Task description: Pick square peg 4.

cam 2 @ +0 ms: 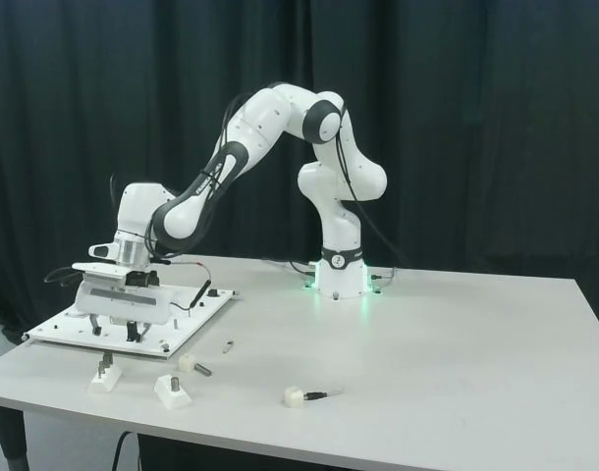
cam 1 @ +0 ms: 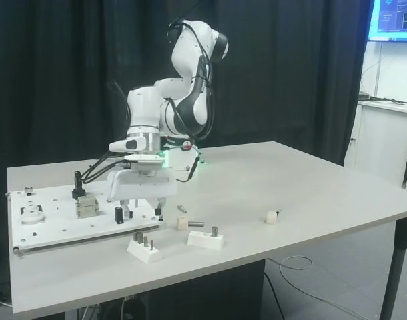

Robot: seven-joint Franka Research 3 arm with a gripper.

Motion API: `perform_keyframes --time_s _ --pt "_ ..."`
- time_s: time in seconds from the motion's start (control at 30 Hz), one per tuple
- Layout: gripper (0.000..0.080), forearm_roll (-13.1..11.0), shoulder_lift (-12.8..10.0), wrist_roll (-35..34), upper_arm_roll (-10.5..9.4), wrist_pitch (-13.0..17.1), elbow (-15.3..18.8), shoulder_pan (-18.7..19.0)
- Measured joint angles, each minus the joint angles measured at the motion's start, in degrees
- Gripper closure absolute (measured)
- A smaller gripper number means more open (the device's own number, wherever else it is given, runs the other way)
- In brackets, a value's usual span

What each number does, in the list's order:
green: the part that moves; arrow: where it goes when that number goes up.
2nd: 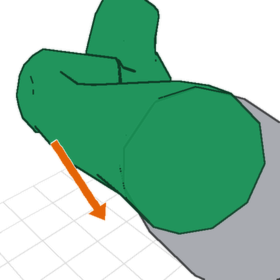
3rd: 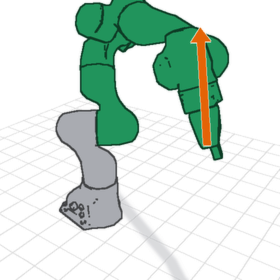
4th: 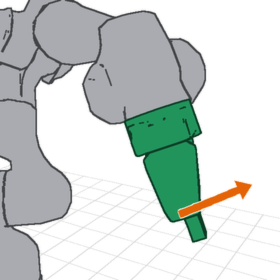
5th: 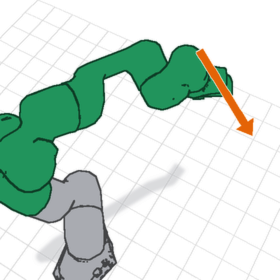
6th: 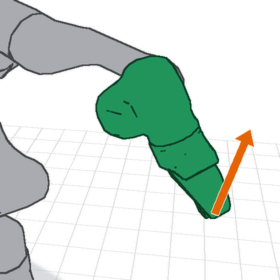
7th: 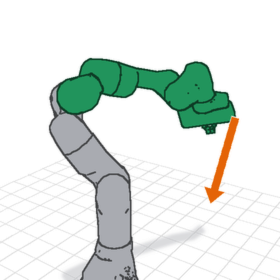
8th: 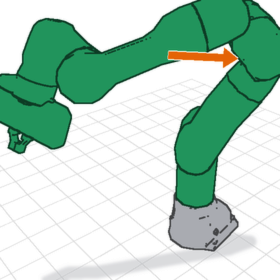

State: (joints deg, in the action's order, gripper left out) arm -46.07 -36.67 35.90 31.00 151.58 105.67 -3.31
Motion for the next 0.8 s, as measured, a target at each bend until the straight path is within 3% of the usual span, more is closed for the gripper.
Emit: perform_keyframes --time_s 0.8 --pt "0.0003 -8.65 -5.93 5.44 -0.01 0.13 -2.95 -0.2"
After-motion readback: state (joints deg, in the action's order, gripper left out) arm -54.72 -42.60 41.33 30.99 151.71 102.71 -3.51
